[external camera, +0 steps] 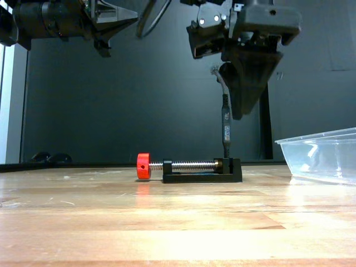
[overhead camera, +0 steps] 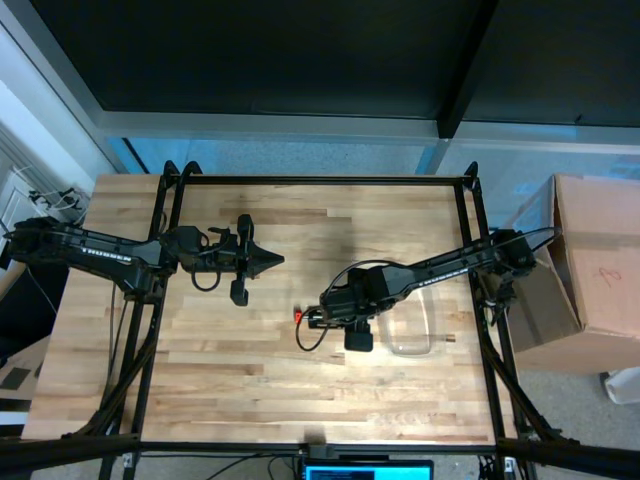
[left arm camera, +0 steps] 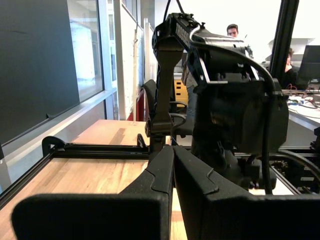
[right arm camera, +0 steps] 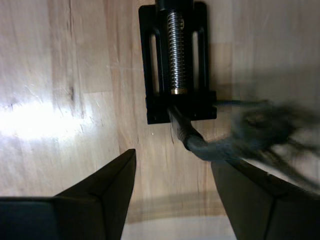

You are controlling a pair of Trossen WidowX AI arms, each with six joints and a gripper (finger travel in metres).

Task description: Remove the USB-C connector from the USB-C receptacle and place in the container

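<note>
1. Right wrist view: white glare pools on the desk (right arm camera: 30,112), and the cable (right arm camera: 265,125) close to the lens is smeared and out of focus.
2. Low view: dark backdrop, everything overhead in silhouette, foreground wood soft.
3. Left wrist view: the far background is washed out white.

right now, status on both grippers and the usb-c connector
Left gripper shut, raised, well left of the black clamp. Right gripper open, low beside the USB-C connector, not gripping. Connector upright, seated in the clamp. Container right of it.
</note>
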